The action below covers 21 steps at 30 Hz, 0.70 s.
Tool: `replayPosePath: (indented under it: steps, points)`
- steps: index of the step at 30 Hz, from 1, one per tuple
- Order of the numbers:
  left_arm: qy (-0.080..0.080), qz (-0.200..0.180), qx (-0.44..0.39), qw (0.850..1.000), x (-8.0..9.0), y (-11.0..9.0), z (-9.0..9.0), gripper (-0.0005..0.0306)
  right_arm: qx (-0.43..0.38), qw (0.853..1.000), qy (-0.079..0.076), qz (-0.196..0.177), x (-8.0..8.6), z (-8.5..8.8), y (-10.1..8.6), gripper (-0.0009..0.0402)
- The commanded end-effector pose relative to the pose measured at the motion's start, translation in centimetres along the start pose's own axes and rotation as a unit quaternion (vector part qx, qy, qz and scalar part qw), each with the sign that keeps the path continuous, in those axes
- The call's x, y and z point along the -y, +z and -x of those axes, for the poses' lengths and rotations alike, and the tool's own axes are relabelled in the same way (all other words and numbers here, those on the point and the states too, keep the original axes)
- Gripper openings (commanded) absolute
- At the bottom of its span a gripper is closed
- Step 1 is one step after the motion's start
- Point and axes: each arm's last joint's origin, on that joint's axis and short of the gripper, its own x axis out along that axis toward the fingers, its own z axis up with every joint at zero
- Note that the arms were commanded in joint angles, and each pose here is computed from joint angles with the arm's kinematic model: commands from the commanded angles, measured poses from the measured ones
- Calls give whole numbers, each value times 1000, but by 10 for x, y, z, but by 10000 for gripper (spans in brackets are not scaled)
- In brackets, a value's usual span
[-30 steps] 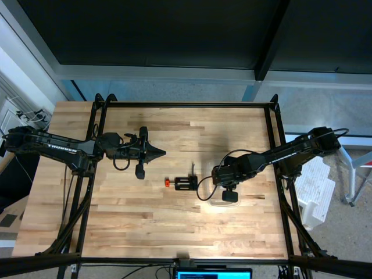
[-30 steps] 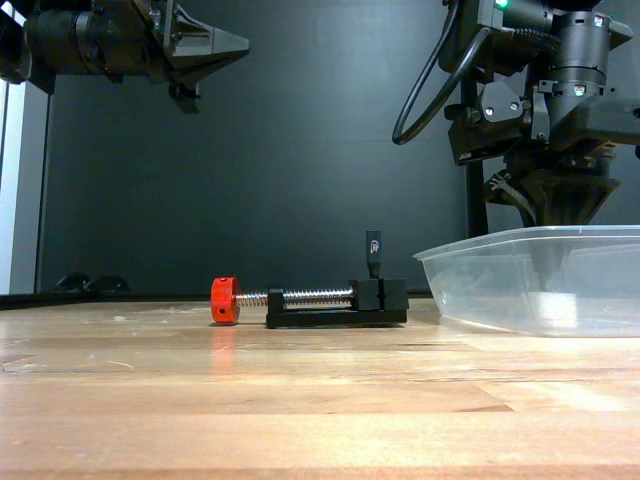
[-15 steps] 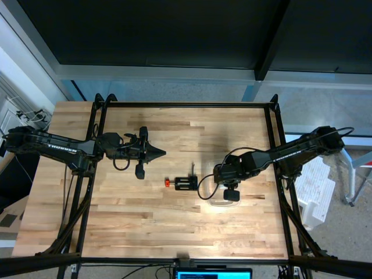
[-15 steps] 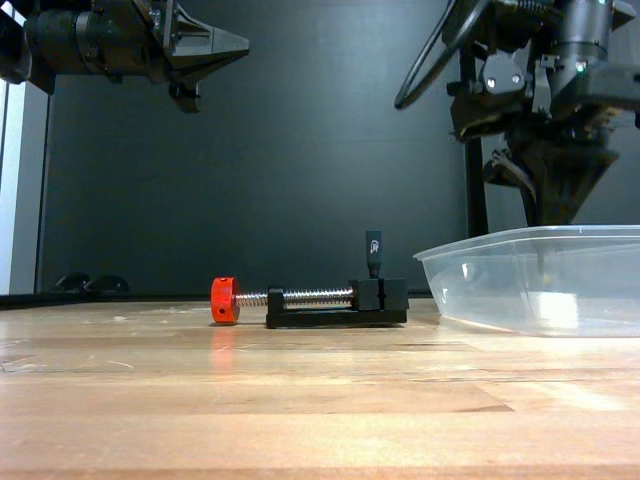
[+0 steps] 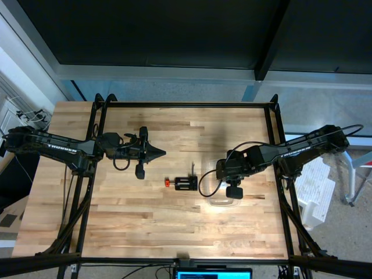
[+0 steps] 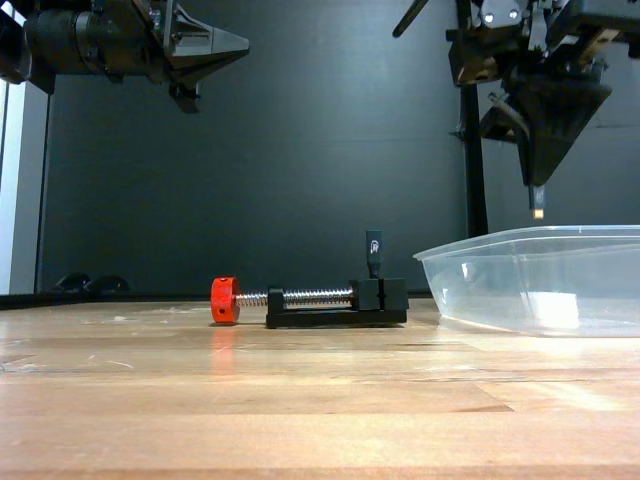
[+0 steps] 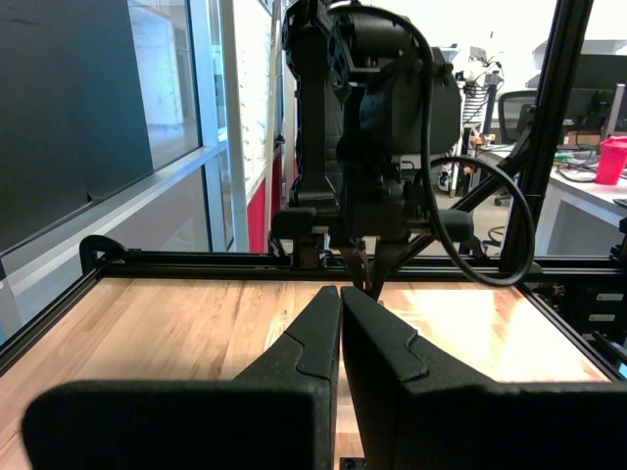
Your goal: Pick the USB-C connector and install on taskboard
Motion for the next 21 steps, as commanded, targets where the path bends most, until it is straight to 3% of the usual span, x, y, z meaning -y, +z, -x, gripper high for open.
replayPosePath:
  steps: [1,12,14,17,21]
  points:
    - [0,0,0,1000,0,0,0,0,-2,1000,-1,0,0,7,0,0]
    - [0,0,0,1000,0,0,0,0,-5,1000,-2,0,1,10,-1,0]
    - [0,0,0,1000,0,0,0,0,-1,1000,-7,-2,1,11,1,0]
    - [0,0,0,1000,0,0,0,0,6,1000,-27,-5,1,12,6,0]
    - [0,0,0,1000,0,0,0,0,3,1000,-28,-6,-2,11,15,0]
